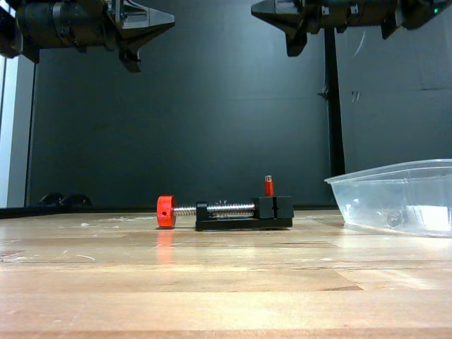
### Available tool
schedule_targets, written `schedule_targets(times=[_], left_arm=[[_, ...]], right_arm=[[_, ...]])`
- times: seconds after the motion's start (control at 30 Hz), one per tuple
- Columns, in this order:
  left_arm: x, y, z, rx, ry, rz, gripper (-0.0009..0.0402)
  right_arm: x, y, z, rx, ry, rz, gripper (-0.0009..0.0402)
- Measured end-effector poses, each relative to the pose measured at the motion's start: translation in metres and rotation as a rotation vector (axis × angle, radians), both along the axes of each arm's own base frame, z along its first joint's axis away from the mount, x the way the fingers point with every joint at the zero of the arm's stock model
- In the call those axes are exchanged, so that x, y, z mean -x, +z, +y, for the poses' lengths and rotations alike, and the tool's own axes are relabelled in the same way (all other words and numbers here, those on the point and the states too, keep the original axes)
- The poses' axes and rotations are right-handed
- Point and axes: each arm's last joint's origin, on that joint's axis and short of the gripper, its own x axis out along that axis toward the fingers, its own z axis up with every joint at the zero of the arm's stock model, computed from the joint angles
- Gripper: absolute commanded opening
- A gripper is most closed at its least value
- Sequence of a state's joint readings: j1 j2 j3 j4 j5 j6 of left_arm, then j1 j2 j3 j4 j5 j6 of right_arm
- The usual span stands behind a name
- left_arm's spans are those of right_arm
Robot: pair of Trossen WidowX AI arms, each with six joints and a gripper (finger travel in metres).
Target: Remove the RCA connector from the receptacle and place in the container
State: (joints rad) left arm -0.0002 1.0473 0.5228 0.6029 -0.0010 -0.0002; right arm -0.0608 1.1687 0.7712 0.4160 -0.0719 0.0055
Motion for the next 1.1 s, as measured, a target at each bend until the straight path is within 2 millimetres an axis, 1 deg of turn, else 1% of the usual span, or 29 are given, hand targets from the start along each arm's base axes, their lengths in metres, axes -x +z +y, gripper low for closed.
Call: schedule_targets(times=[0.07, 0.2, 0.4, 0.63, 0.87, 1.1], left_arm=[[0.0, 0.0, 0.0, 0.0, 0.0, 0.0, 0.0], [0.0, 0.0, 0.0, 0.0, 0.0, 0.0, 0.0], [0.0, 0.0, 0.0, 0.0, 0.0, 0.0, 0.0], [0.0, 0.0, 0.0, 0.0, 0.0, 0.0, 0.0], [0.0, 0.0, 0.0, 0.0, 0.0, 0.0, 0.0], [0.0, 0.0, 0.0, 0.0, 0.0, 0.0, 0.0]], right_arm=[[0.002, -0.005, -0.002, -0.007, -0.007, -0.016, 0.0], [0.003, -0.015, -0.001, -0.008, -0.006, 0.008, 0.0], [0.005, -0.025, 0.005, 0.008, -0.032, 0.037, 0.0], [0.006, -0.024, 0.008, 0.01, -0.011, 0.032, 0.0], [0.014, -0.016, 0.008, 0.01, -0.011, -0.009, 0.0], [0.015, -0.018, 0.008, 0.003, -0.011, -0.005, 0.0]])
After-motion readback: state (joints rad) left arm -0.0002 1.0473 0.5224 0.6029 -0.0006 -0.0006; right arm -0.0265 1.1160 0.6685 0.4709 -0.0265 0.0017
